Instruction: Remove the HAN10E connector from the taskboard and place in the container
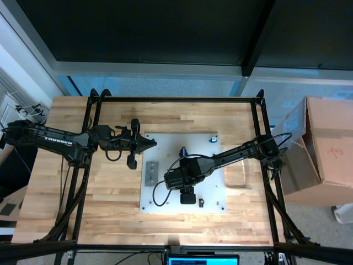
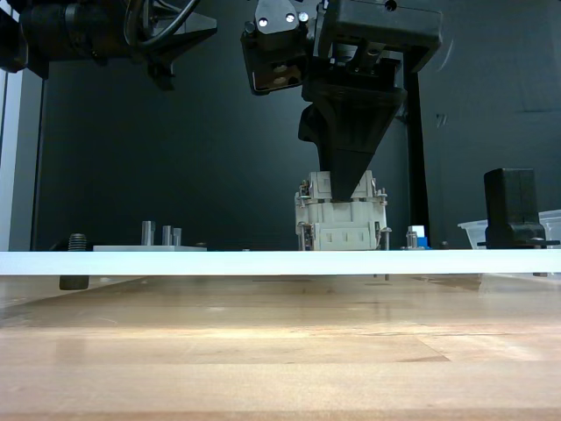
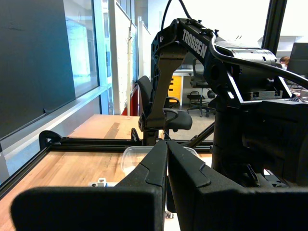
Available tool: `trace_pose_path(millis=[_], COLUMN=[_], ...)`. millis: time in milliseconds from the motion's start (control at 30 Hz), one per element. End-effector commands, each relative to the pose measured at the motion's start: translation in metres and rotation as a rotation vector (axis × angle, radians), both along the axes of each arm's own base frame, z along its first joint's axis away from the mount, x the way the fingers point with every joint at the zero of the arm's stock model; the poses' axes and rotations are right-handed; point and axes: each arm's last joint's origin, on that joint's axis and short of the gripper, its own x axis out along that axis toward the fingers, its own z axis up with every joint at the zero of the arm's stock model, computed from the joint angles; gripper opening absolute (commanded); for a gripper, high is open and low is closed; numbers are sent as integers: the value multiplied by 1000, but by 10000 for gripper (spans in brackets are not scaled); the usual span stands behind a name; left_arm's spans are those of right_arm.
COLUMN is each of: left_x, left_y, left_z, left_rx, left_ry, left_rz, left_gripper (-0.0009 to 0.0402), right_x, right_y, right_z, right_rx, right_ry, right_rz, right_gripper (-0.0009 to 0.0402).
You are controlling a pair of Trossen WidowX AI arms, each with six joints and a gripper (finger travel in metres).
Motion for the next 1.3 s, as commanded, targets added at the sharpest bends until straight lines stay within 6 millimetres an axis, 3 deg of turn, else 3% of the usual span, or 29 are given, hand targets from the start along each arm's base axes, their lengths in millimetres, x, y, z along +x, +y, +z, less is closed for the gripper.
trace_pose_path(millis=[33, 433, 700, 1300], left_x=[0, 0, 0, 0], left_y=[0, 0, 0, 0], left_z=[0, 0, 0, 0], left_rx=[0, 0, 0, 0], left_ry=[0, 0, -1, 0], left_rz=[0, 0, 0, 0], left_gripper=[0, 0, 0, 0], right_x=[-2, -19, -42, -158], right_y=[-1, -6, -12, -45], right_z=[9, 46, 61, 53], right_rx=[2, 16, 16, 13], right_ry=[-16, -84, -95, -75], right_rz=[1, 19, 63, 23], right_gripper=[0, 4, 4, 4])
